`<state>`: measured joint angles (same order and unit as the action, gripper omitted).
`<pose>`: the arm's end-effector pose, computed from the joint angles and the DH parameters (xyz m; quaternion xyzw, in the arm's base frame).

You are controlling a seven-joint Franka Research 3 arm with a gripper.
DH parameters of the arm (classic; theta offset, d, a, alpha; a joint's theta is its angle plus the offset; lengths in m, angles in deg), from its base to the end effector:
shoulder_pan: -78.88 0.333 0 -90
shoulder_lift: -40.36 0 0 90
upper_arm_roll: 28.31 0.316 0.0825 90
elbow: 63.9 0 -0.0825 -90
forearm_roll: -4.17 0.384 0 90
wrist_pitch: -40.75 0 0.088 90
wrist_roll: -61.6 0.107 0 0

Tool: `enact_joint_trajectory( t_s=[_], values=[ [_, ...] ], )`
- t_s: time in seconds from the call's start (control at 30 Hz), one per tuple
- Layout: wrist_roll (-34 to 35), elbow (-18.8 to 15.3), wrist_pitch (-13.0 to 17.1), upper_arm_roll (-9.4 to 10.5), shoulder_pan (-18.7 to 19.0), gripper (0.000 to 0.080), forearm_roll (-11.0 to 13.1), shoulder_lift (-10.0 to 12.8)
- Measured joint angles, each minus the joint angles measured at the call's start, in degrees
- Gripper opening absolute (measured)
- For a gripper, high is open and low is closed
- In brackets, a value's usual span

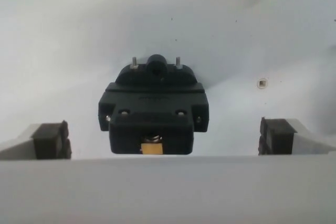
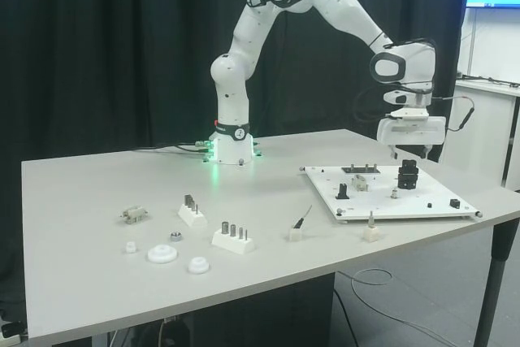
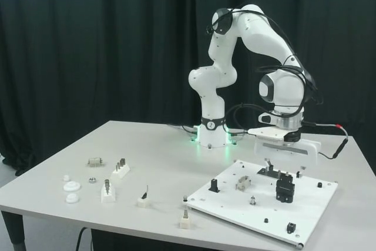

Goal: Pick USB.

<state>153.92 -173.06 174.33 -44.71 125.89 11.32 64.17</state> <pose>0.5362 0.3311 0.2910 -0.8425 0.5383 -0.0171 0.0082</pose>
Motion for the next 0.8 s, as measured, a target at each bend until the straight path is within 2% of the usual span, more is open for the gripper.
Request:
enact_joint_trajectory(
  t_s=[0.6, 0.8],
  values=[
    [-0.27, 0.02, -0.12, -0.03, 0.03, 0.0800, -0.15, -0.28],
    [2.41, 0.03, -0.20, -0.03, 0.04, 0.0800, -0.14, -0.37]
  ],
)
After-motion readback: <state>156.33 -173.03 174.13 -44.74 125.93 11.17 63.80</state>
